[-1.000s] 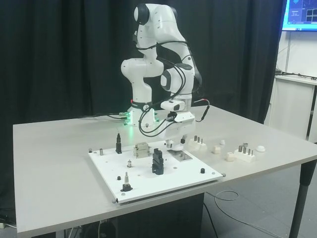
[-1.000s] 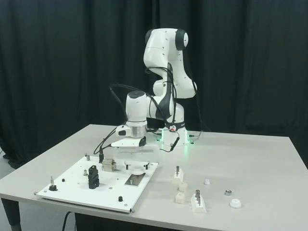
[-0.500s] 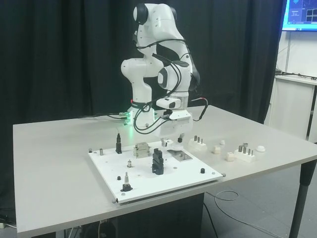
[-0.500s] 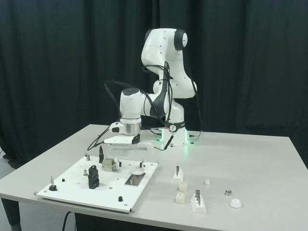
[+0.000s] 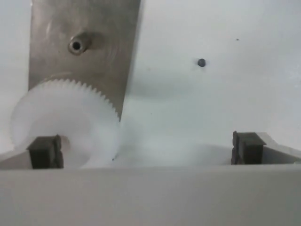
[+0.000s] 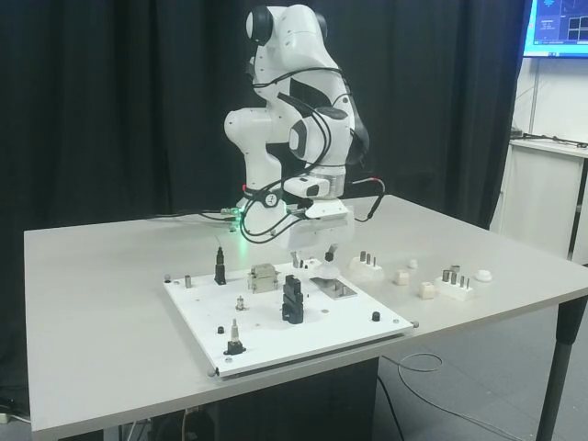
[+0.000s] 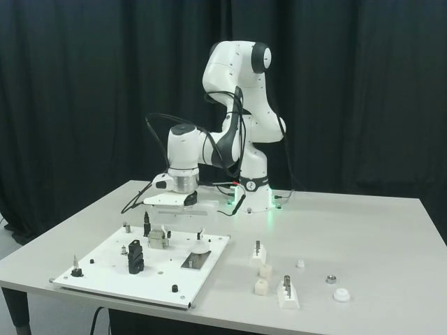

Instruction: Insert large gear.

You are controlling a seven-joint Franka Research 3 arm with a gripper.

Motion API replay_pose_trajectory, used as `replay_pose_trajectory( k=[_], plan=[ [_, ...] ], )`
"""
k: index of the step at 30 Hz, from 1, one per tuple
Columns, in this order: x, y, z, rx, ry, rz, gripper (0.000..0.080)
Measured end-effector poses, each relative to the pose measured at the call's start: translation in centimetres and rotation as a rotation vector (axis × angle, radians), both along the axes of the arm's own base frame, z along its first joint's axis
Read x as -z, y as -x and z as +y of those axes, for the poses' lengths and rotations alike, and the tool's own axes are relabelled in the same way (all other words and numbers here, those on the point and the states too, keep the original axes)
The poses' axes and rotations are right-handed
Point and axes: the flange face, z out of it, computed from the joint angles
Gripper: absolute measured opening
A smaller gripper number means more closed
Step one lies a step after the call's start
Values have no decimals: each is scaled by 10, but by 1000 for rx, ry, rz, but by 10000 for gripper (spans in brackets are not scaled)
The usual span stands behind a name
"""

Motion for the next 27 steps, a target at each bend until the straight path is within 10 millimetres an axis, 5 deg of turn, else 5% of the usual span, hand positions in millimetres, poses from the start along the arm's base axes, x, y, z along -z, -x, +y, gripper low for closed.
replay_pose_trajectory(
  k=[27],
  plan=[
    [9,1,-2,3,2,13,800]
  ],
)
